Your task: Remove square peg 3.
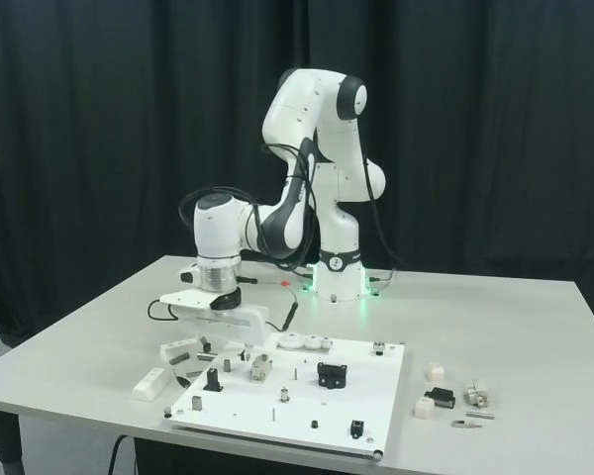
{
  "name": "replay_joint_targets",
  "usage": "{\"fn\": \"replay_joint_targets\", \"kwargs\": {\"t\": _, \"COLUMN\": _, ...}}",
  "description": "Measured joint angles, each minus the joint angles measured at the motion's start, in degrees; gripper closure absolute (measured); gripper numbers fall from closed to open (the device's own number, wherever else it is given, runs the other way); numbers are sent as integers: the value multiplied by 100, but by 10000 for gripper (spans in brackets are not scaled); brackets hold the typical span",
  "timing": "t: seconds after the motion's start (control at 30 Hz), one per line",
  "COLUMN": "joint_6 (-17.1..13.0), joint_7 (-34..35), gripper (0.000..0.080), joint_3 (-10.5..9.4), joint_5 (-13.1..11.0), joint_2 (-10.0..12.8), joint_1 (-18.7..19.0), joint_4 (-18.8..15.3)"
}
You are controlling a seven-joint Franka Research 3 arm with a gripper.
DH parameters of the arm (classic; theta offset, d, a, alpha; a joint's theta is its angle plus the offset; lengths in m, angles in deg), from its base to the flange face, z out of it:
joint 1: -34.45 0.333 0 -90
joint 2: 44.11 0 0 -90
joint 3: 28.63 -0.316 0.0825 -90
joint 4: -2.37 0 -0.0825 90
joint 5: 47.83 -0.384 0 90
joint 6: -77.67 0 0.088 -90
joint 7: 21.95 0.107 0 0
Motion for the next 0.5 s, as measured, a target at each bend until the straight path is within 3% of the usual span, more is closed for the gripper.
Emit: {"fn": "replay_joint_targets", "kwargs": {"t": 0.5, "joint_6": -145, "joint_7": 50, "gripper": 3, "joint_3": -46, "joint_5": -97, "joint_2": 30, "joint_1": 13, "joint_4": -88}}
